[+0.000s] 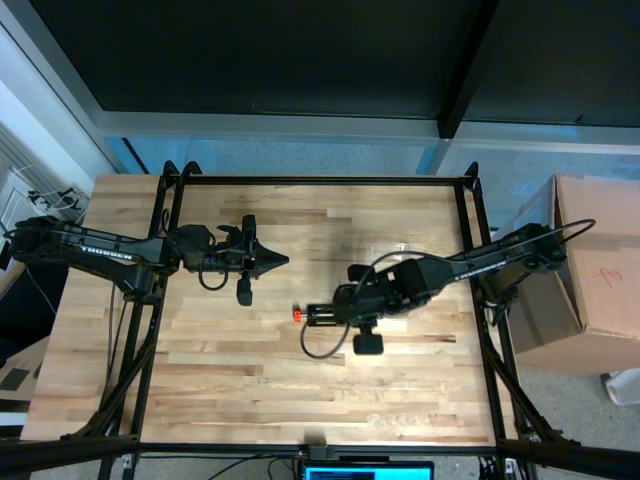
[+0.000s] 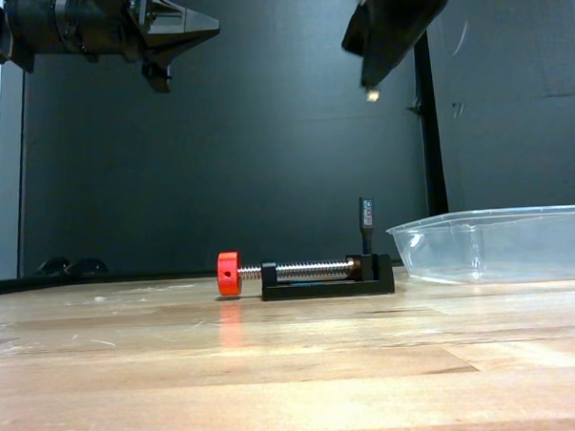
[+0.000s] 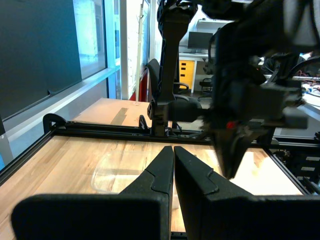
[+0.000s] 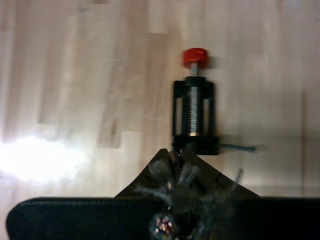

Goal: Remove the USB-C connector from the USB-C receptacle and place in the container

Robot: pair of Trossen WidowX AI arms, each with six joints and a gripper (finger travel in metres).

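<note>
A black vise (image 2: 328,279) with a red knob (image 2: 229,273) sits on the wooden table and holds the USB-C receptacle (image 2: 366,222) upright at its right end. My right gripper (image 2: 370,78) hangs high above that end, shut on the USB-C connector (image 2: 371,94), whose pale tip points down, well clear of its seat. In the right wrist view the connector's frayed cable stub (image 4: 172,182) shows between the closed fingers of the right gripper (image 4: 175,152), above the vise (image 4: 195,115). My left gripper (image 2: 212,28) is shut and empty, raised at the left, apart from the vise.
A clear plastic container (image 2: 499,244) stands on the table just right of the vise; it also shows in the left wrist view as a clear tub (image 3: 125,170). A black frame rail (image 1: 320,181) borders the table. A cardboard box (image 1: 600,260) stands off the table's right side.
</note>
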